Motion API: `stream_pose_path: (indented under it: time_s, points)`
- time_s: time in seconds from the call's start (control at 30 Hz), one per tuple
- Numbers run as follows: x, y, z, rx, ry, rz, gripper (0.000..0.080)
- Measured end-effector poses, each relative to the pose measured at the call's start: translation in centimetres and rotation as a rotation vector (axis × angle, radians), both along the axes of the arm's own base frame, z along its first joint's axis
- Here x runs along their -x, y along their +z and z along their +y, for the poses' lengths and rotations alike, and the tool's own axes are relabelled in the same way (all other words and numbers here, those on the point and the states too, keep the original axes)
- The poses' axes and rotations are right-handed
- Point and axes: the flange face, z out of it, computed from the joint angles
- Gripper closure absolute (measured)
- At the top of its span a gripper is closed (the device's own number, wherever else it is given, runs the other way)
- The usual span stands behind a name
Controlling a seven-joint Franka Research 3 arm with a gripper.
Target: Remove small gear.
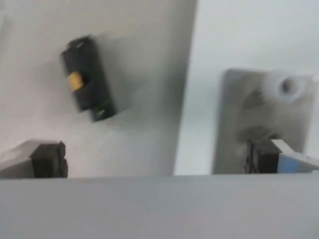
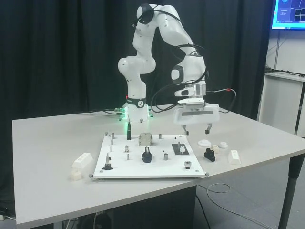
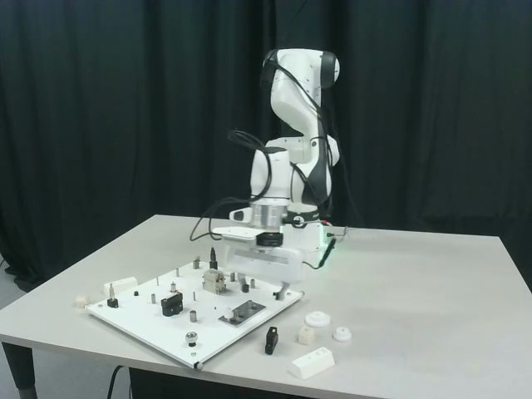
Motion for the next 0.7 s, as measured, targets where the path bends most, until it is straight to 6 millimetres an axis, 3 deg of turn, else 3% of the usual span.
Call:
stream_pose_path:
  time_s: [0.37, 0.7]
  points:
    - [-1.8, 0.4, -3.3, 0.010, -0.033, 0.052, 0.0003]
    - [-2.3, -0.6, -5.6, 0.025, -0.024, 0.095, 0.0003]
